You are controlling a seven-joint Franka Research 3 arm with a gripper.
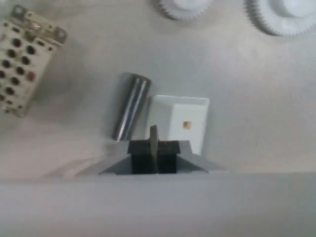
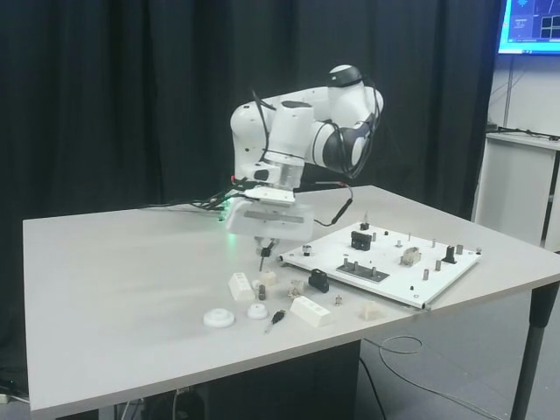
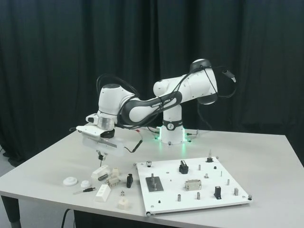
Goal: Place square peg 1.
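Note:
My gripper (image 1: 153, 157) is shut on a thin grey square peg (image 1: 153, 134) that sticks out between the two black fingertips. In the first room view the gripper (image 2: 262, 252) hangs a little above the loose parts on the table, left of the white assembly board (image 2: 385, 262). The second room view shows the gripper (image 3: 100, 154) over the same parts, with the board (image 3: 194, 185) to its right. Directly below the fingertips lie a white block (image 1: 180, 121) and a metal cylinder (image 1: 131, 106), side by side.
A multi-pin connector (image 1: 22, 59) and two white gears (image 1: 185, 7) (image 1: 286, 15) lie near the block. More small parts sit along the table's front edge (image 2: 311, 311). The board carries several upright pegs and black fixtures (image 3: 183, 167).

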